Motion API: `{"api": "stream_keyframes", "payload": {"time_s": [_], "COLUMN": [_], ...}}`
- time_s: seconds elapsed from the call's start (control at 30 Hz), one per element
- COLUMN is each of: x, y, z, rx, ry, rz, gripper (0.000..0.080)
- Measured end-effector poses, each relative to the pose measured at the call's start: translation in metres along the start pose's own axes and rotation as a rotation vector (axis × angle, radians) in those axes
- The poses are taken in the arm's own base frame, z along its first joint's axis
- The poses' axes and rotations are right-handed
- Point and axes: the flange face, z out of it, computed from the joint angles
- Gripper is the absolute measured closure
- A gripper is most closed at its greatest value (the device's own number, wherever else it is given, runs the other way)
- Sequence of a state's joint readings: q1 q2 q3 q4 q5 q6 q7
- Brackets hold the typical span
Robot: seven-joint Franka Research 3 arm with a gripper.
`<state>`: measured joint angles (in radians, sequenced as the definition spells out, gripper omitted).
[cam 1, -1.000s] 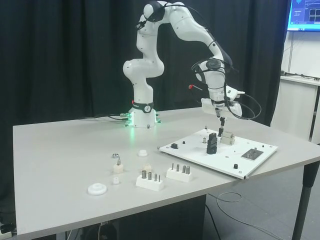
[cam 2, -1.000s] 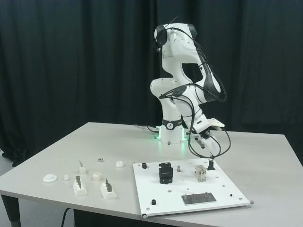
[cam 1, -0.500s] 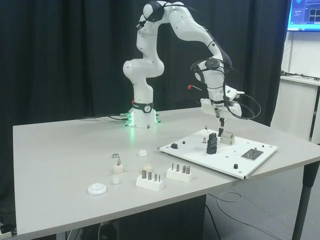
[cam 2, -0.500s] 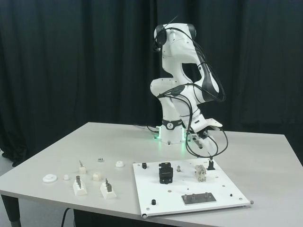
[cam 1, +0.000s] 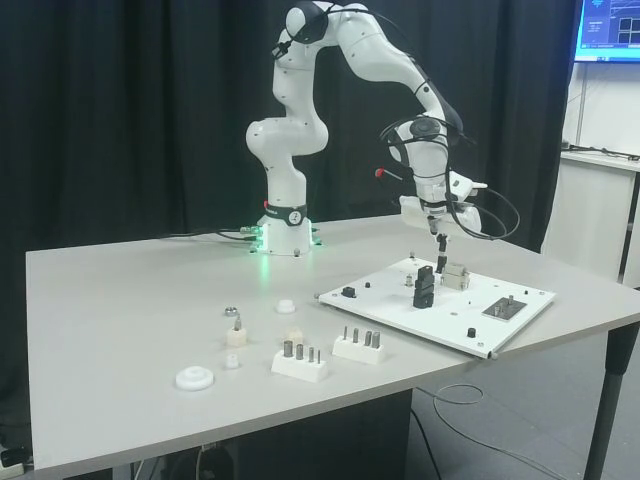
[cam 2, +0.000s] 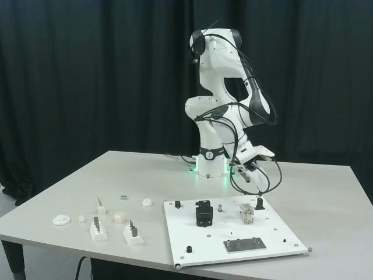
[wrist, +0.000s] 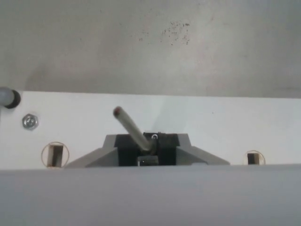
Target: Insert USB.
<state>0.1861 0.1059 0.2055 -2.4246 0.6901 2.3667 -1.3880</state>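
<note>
Claw (cam 1: 439, 236) hangs above the white board (cam 2: 198, 248), over its far edge nr the small black socket block (cam 2: 259, 204). Can't tell if it's open or shut, or whether it's got the USB plug (too small from the room cams). Wrist cam looks down on a black part (wrist: 147, 149) w/ a thin grey pin (wrist: 130, 126) leaning out. Peg holders (cam 1: 300, 362) sit on the grey table (cam 1: 120, 300), well apart.

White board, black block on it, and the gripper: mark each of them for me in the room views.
white board (cam 2: 274, 249), second room view, bare front part of its top face.
black block (cam 2: 203, 213), second room view, middle of its body.
gripper (cam 1: 440, 238), first room view, at its lower tip above the board.
</note>
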Motion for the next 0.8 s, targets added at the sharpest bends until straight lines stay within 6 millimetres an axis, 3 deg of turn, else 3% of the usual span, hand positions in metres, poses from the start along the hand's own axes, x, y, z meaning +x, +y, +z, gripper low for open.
{"api": "stream_keyframes", "payload": {"time_s": [0.8], "x": [0.003], "y": [-0.001], "z": [0.0007], "rx": [-0.021], "ry": [0.0], "rz": [0.004], "gripper": [0.0714]}}
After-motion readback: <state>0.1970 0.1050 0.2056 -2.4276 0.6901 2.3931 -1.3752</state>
